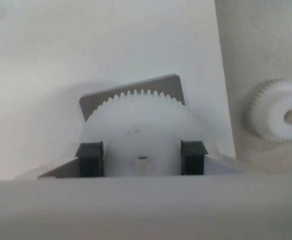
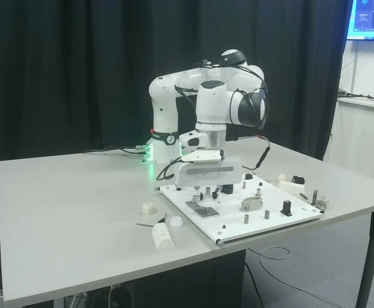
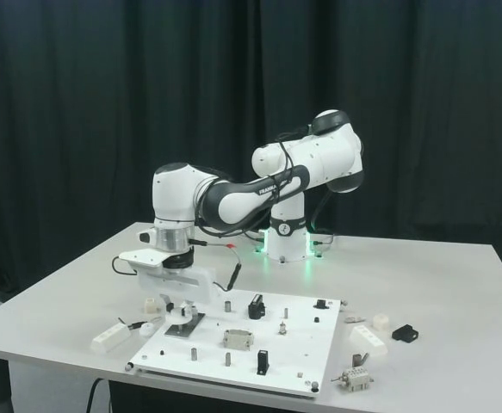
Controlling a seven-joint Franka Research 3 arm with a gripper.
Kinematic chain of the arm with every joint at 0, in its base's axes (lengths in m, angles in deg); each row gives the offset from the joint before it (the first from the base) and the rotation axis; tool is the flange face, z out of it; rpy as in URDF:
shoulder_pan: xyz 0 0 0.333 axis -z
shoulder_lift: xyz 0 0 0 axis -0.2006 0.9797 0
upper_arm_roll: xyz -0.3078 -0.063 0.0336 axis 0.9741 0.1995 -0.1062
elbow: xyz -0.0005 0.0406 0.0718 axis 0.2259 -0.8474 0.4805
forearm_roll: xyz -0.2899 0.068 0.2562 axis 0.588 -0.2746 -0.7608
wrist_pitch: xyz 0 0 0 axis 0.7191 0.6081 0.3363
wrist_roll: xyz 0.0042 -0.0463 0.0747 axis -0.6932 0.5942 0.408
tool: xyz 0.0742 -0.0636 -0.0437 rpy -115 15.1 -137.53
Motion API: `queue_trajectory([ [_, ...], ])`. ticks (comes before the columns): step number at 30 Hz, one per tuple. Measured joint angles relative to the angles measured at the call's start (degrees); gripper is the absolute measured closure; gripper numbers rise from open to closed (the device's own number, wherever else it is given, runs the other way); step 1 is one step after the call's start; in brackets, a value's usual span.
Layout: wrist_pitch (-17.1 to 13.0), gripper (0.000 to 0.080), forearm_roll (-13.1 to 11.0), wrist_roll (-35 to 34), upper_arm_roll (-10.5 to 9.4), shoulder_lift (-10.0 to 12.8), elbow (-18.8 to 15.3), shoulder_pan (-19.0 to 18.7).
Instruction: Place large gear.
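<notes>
In the wrist view the tool [image 1: 142, 159] is closed on the large gear [image 1: 144, 131]: its two black fingertips [image 1: 90, 159] press the gear's hub from either side, and the white toothed disc hangs between them with its small centre hole facing the camera. Behind the gear lies a grey plate [image 1: 161, 86] on the white board [image 1: 100, 50], and the gear's teeth overlap the plate's edge in the picture; whether they touch cannot be told. Off the board, on the grey table [image 1: 266, 50], sits a small gear [image 1: 281, 112]. In the first room view the arm [image 2: 228, 96] reaches forward from its base [image 2: 161, 144] and bends straight down at the wrist, so the tool [image 2: 207, 190] hangs low over the near-left part of the board [image 2: 263, 221], just above the plate [image 2: 203, 210]; the gear itself is too small to make out here. A white block [image 2: 161, 235] lies on the table [image 2: 65, 199] in front of the board. In the second room view the arm [image 3: 259, 194] stretches out level from the base [image 3: 287, 241], the wrist pointing down, and the tool [image 3: 182, 303] holds the gear [image 3: 182, 308] close over the plate [image 3: 183, 329] at the board's [image 3: 302, 353] left side
</notes>
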Motion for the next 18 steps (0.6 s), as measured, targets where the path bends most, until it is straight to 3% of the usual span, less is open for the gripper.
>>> queue_trajectory([
  [18, -0.68, 0.0473, 0.0, 0.0, 0.01, 0.0, 0.13, 0.35],
])
